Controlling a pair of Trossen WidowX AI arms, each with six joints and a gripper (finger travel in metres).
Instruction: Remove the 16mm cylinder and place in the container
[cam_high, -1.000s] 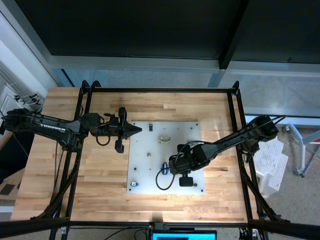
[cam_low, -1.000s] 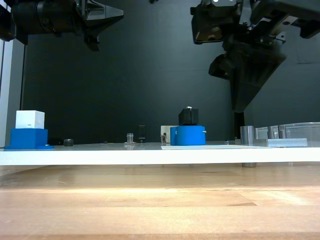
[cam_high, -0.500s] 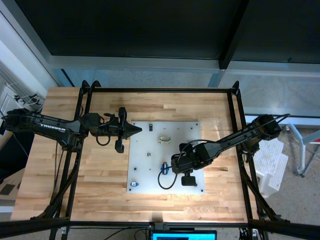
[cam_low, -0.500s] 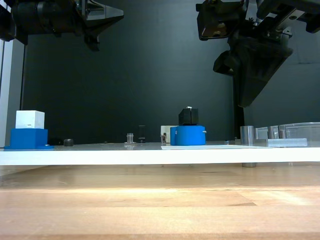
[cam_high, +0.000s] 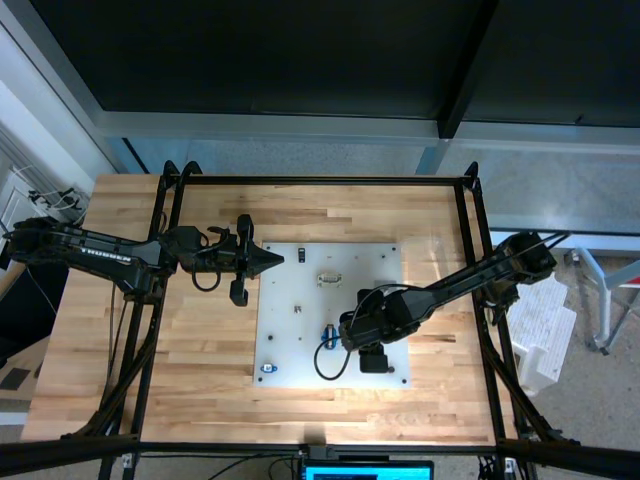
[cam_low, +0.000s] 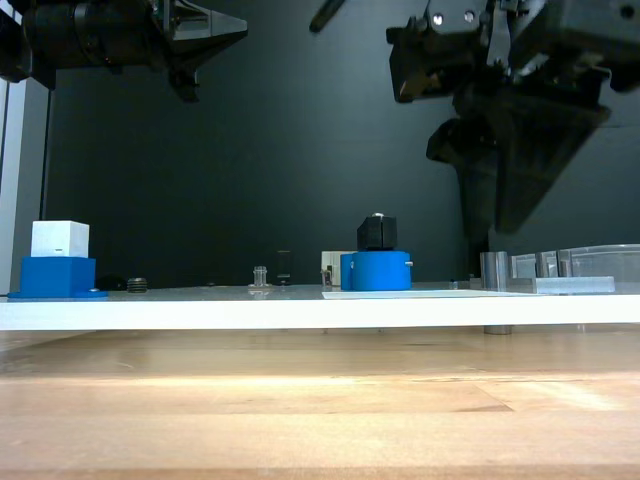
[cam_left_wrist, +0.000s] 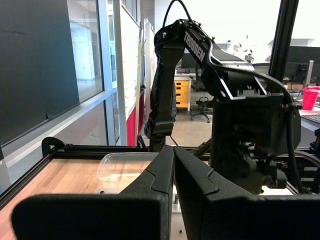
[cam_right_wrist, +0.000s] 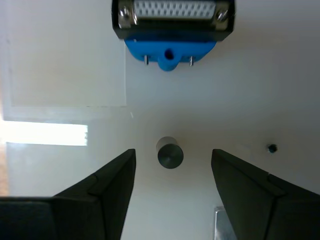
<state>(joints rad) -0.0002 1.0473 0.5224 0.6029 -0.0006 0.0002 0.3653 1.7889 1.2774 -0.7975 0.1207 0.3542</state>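
right gripper (cam_right_wrist: 172, 152) above 16mm cylinder (cam_right_wrist: 170, 154), left gripper (cam_high: 275, 258) by board's (cam_high: 290, 340) left edge

Wood table (cam_high: 200, 360), windows (cam_left_wrist: 85, 55), bright office bkgd (cam_left_wrist: 187, 95)

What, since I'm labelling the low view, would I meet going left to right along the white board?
In order: white cube on blue base → black knob → clear peg → blue connector → 16mm cylinder → container. Overhead: left end effector, shut, high at the left; right end effector, open, above the 16mm cylinder.
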